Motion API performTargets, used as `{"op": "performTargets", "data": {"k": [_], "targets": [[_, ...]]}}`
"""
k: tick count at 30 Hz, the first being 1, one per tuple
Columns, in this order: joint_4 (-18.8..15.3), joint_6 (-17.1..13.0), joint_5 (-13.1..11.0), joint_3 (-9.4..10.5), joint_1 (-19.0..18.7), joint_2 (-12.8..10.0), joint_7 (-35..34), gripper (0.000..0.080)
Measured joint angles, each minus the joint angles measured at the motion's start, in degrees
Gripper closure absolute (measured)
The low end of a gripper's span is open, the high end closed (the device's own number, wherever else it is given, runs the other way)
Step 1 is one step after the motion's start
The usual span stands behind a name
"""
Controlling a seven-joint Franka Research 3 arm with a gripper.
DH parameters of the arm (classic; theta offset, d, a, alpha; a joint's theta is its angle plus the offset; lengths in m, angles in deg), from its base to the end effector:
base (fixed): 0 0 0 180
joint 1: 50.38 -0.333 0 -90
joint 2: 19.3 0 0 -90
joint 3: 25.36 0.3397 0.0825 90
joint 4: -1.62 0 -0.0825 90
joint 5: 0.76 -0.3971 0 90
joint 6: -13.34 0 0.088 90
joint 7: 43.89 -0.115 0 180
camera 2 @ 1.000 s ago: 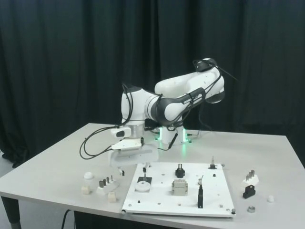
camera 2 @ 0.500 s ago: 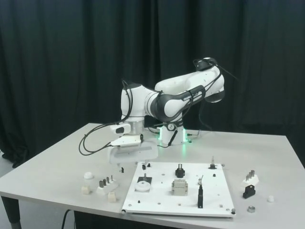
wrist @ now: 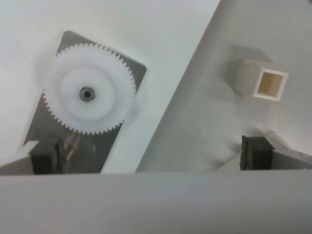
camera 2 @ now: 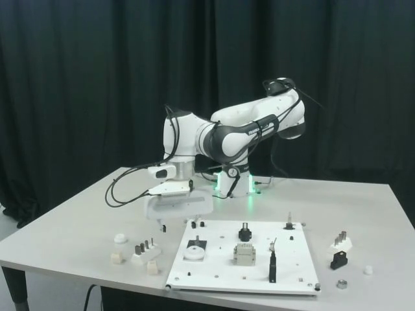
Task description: Pick medium gear.
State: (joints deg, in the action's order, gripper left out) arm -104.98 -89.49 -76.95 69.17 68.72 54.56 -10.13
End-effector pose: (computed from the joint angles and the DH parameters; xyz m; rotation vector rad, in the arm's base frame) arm 0.6414 -0.0363 0.2725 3.0900 -0.2783 0.0948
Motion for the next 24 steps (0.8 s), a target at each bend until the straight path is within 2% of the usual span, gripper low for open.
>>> {"op": "performTargets", "data": {"k": [8, 15, 24], "targets": [[0.02, -2.31, 0.96, -0.38, 1.28, 0.01, 0.27, 0.0003], [-0.24, -4.99, 2.33, -0.62, 3.39, 0.02, 3.73, 0.0003], [-4.66, -8.74, 2.45, -1.23, 4.66, 0.06, 10.04, 0.0003]]}}
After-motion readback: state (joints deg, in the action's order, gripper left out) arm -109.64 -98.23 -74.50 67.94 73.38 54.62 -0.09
